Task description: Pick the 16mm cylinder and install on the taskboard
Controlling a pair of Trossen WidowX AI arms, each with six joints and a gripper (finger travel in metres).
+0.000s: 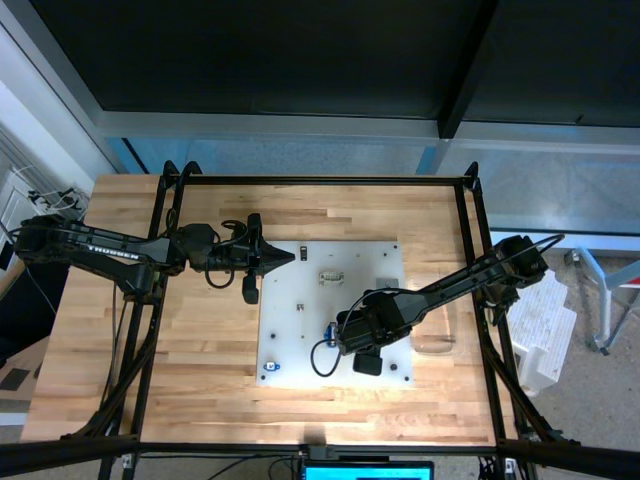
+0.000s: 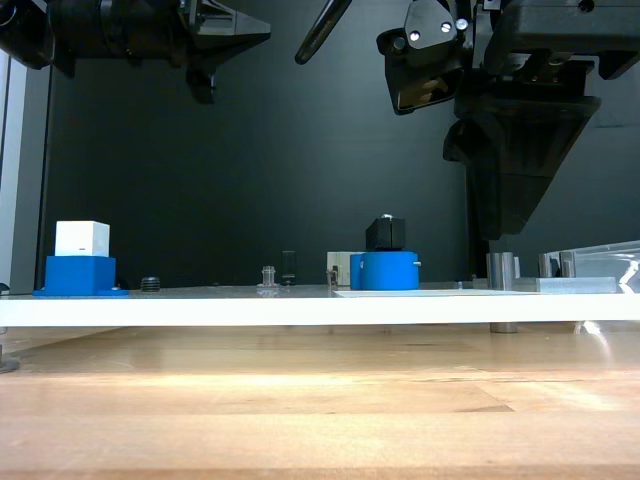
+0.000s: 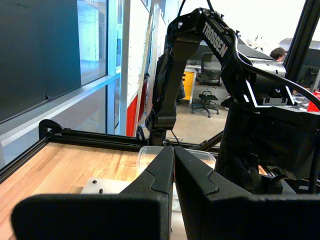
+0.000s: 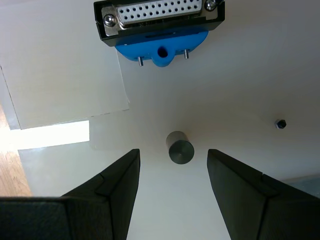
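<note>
The left gripper (image 1: 285, 258) hovered above the far left corner of the taskboard (image 1: 290, 345), fingers pressed together. The right gripper (image 4: 172, 152) hung over the board, fingers spread either side of the 16mm cylinder (image 4: 180, 148), which stood upright there, untouched.

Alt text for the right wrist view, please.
The open right gripper straddles, without touching, the 16mm cylinder standing upright on the white taskboard. Beyond it sits a multi-pin connector on a blue fitting. The left gripper, outside this view, hangs shut over the taskboard's left edge.
</note>
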